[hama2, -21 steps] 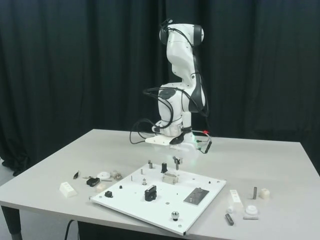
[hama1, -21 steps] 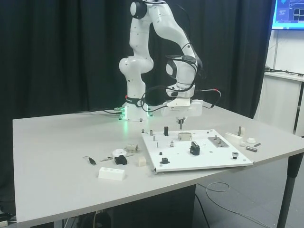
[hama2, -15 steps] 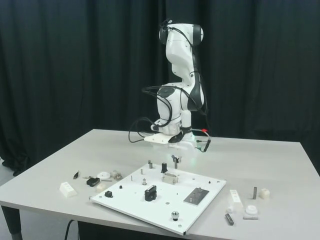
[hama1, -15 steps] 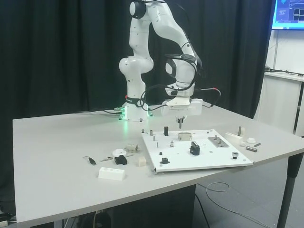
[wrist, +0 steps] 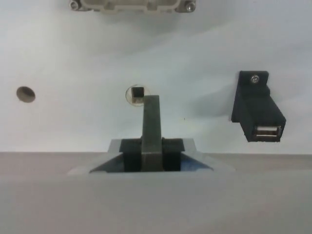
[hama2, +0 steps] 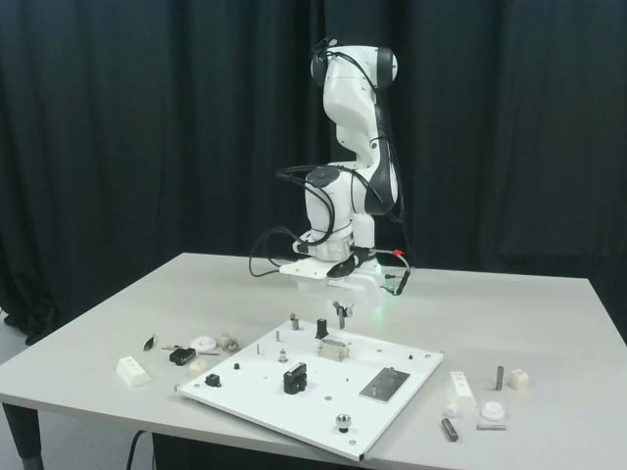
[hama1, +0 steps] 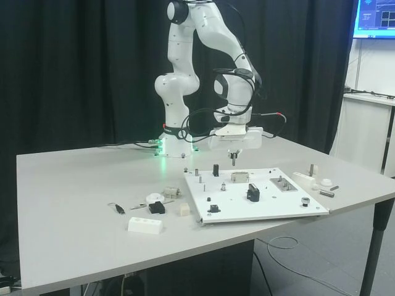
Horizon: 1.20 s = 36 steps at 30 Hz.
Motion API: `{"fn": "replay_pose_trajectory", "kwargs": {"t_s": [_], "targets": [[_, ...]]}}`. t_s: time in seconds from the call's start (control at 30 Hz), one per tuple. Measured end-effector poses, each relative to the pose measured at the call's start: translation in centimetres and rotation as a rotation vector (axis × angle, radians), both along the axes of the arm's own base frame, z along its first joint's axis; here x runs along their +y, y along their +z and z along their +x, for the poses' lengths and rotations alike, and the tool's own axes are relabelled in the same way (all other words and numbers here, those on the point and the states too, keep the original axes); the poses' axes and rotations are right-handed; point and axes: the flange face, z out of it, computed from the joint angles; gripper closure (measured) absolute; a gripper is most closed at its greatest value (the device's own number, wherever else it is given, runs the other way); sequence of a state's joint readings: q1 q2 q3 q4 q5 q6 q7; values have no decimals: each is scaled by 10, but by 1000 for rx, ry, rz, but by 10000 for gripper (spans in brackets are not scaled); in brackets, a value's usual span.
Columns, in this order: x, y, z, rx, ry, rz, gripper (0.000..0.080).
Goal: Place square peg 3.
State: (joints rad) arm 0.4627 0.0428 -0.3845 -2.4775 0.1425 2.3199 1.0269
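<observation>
Only my wrist view shows the square hole (wrist: 138, 92) under the square peg (wrist: 151, 126); my end effector (hama1: 232, 158) clamps this straight grey bar above the flat white board (hama1: 259, 203)

The picture's edge cuts off the grey connector (wrist: 134, 5) in the wrist view.

White arm (hama1: 185, 68), grey table (hama1: 74, 203), white board (hama1: 271, 206). Black curtain (hama2: 147, 127) behind, green light (hama1: 162, 148) at arm base. Black USB block (wrist: 257, 113) on the board.
</observation>
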Motion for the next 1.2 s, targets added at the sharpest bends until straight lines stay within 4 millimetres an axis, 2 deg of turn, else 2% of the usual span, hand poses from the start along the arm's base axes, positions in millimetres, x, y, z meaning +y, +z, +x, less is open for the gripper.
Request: {"fn": "replay_pose_trajectory", "kwargs": {"t_s": [0.47,0.77,0.97,1.2], "targets": [[-2,4,3,-10,9,-8,727],[-10,15,16,-47,33,-38,727],[-29,28,28,-82,53,-84,727],[-68,44,42,-123,85,-146,727]]}}
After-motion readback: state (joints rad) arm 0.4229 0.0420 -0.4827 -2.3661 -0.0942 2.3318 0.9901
